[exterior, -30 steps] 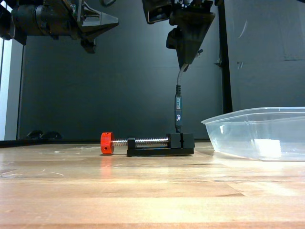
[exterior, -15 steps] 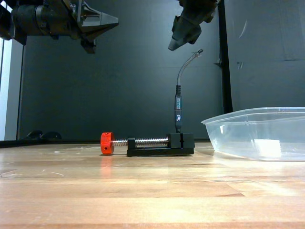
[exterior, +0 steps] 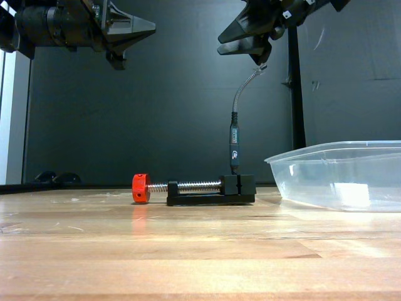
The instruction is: Pick the USB-C connector and install on taskboard
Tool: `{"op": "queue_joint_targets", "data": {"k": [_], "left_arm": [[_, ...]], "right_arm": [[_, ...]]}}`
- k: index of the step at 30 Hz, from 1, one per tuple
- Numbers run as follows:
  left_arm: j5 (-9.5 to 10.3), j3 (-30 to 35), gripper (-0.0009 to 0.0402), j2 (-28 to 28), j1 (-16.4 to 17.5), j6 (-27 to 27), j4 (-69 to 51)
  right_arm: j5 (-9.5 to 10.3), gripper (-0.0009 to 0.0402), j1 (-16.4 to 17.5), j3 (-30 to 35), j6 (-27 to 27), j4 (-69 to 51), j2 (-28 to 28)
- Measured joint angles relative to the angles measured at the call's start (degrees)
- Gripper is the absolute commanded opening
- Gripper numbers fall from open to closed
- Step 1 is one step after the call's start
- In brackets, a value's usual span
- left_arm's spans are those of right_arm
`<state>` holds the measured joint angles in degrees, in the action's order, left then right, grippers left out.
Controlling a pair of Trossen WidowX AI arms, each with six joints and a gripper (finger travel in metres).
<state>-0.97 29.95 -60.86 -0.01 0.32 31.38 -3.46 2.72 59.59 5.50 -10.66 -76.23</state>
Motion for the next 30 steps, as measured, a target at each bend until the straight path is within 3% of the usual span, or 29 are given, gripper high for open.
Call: {"op": "queue_joint_targets", "data": {"k": [9,13,17,30], "left_arm": [[0.00,-0.02,0.0000,0.02,0.00,-0.02,0.00],[0.00,-0.02,0.0000,0.02,0.00,0.00,0.00],[0.00,0.00,0.0000,0.00,0.00,-0.02,0.00],[0.00,0.00,0.0000,0.00,0.00,0.00,0.00]], "right_arm": [[0.02,-0.0003,-0.90,-8.46,-0.04,15.54,4.02],[-0.17,0.0001,-1.03,-11.69,-0.90,22.45,5.01],[-1.75,0.0000,-1.27,-14.58,-1.40,28.15,6.19],[-1.46,0.0000,-1.84,-24.26,-1.01,42.32,9.88]]}}
